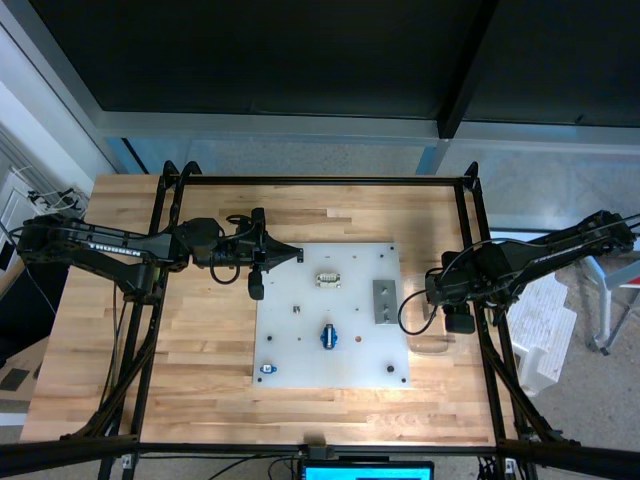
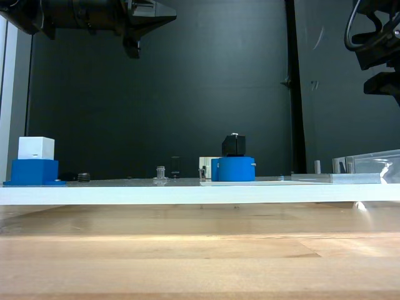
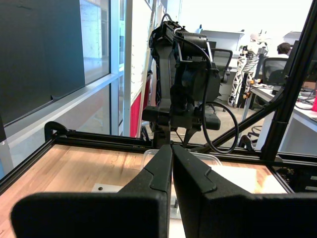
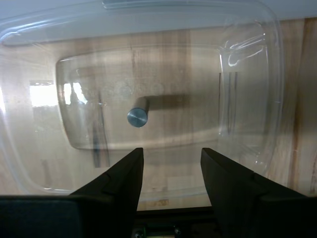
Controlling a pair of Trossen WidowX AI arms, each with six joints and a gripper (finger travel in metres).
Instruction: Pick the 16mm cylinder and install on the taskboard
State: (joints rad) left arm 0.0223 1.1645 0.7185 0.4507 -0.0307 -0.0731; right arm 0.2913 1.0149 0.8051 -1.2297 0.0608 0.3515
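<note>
So right now the right gripper [image 4: 171,153] hangs over the clear tray [image 4: 275,99], which sits on the table [image 1: 200,340] just off the right edge of the white board [image 1: 300,345]. Its fingers [image 4: 119,178] are spread apart with nothing between them. The wrist camera looks straight down into the tray. The little grey peg [image 4: 137,117] is inside, on the tray floor. It's seen end-on, with its round face toward the camera, and the fingers are above it, not touching. From the high view I can't pick out the peg at all, only the right gripper [image 1: 458,322] over the tray [image 1: 432,347].

The left gripper [image 3: 172,148] is up in the air above the far left corner of the board, pointing across at the other arm. Its fingers [image 3: 153,173] are pressed together and hold nothing. From table level it's well above everything [image 2: 169,15].

On the board there's a grey metal block [image 1: 384,300] near the right side, a blue fitting [image 1: 328,337] around the middle, and a beige connector [image 1: 327,278] further back.
</note>
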